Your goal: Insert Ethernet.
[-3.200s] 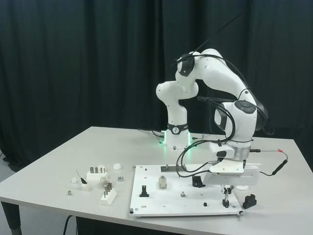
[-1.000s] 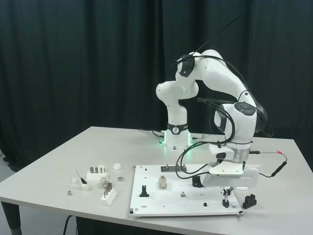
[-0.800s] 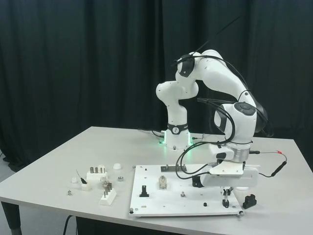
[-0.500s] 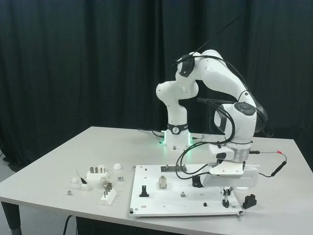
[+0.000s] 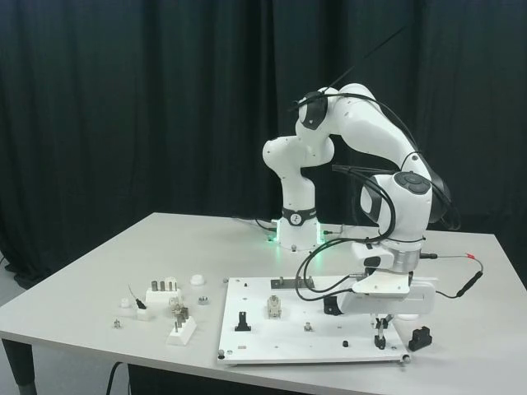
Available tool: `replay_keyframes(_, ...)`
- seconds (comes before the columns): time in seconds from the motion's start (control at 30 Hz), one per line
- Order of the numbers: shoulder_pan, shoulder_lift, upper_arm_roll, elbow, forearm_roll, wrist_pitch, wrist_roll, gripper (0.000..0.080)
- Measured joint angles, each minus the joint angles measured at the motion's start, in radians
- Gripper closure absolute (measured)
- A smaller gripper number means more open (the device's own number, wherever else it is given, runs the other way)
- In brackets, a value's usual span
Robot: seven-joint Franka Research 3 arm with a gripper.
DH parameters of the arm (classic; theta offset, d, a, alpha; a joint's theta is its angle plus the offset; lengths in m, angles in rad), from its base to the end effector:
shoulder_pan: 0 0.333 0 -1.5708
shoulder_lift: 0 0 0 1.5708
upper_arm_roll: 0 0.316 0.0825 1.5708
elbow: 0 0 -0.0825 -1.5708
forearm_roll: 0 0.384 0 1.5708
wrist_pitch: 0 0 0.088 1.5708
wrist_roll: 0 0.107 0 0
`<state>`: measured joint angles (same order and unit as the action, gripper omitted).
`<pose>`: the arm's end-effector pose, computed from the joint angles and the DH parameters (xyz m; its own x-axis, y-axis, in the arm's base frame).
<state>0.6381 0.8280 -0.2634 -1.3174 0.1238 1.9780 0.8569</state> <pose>0.6564 0.3119 0.2397 0.8899 -0.4555 -0.0254 -0.4458 -0.8802 0.1628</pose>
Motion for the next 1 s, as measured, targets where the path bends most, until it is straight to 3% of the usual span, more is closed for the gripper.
replay_keyframes(1.0,0.000,0.001,-0.001,0.000,0.000,0.002,0.042,0.0732)
